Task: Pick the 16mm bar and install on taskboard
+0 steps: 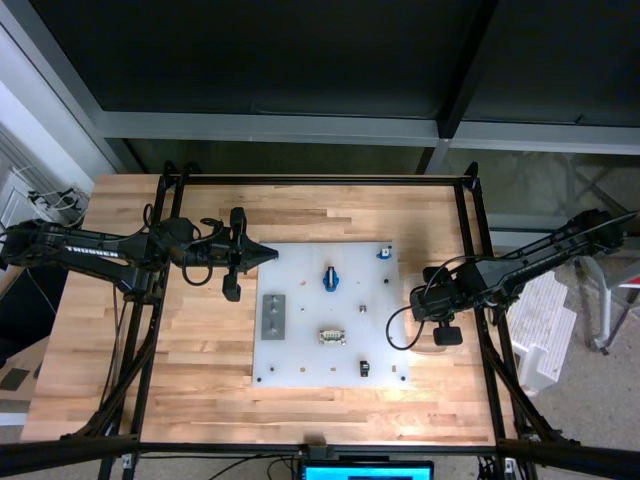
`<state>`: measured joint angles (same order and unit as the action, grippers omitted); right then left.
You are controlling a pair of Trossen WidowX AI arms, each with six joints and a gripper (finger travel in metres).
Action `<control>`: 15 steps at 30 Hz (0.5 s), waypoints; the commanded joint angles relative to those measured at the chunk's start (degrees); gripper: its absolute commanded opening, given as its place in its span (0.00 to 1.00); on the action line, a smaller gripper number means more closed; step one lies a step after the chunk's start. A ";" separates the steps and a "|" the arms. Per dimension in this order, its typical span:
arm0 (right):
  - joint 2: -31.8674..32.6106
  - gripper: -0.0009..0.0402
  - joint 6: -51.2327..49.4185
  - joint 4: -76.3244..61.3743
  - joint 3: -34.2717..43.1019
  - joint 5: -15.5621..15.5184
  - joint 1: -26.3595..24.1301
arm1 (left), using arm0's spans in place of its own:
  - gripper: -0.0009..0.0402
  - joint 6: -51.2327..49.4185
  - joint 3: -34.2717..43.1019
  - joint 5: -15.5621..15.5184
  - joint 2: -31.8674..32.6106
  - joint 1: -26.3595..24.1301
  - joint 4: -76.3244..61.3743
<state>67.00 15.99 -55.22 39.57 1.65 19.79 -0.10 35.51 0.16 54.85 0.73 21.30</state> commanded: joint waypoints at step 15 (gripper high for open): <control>-0.70 0.03 -0.04 -4.44 3.76 -0.20 0.09 | 0.02 0.00 0.00 0.00 0.00 0.00 0.00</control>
<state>66.54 15.94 -59.18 42.74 1.23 19.88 -0.10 35.51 0.14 54.85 0.73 21.28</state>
